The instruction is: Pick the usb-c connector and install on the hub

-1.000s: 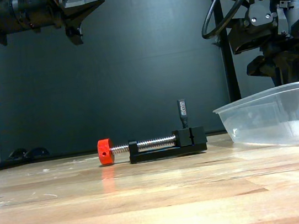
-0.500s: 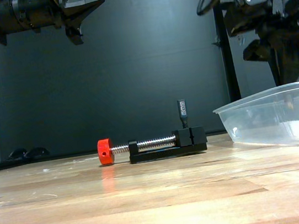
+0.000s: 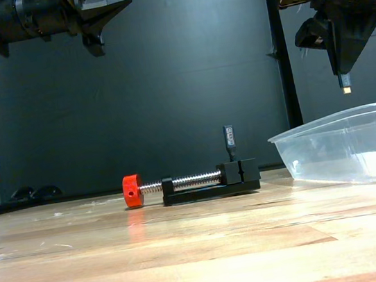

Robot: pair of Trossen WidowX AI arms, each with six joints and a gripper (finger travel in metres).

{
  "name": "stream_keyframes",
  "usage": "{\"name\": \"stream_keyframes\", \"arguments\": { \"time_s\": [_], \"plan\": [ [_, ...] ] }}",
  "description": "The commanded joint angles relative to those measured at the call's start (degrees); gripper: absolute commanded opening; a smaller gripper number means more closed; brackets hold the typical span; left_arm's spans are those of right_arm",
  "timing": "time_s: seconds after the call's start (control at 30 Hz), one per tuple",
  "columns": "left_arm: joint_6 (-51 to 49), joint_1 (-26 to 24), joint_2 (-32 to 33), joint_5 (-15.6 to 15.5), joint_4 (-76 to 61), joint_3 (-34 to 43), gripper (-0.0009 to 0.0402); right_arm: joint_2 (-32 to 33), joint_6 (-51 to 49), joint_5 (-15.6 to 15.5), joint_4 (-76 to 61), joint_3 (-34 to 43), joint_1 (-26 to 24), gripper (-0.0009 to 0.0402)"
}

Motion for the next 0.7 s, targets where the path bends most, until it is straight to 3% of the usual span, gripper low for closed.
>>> {"name": "stream_keyframes", "arguments": {
  "time_s": [0.03, 0.43, 0.7],
  "plan": [
    [0.02, 0.00, 0.02, 0.00, 0.02, 0.00, 0.0000, -0.13, 0.04, 0.20, 0.09, 0.02, -0.02, 0.0000],
    [0.02, 0.00, 0.02, 0.00, 0.02, 0.00, 0.0000, -0.15, -0.02, 0.20, 0.76, 0.04, -1.44, 0.0000],
    [0.02, 0.02, 0.02, 0.00, 0.02, 0.00, 0.0000, 4.37, -2.10, 0.22, 0.26, 5.31, -3.76, 0.0000]
  ]
}}
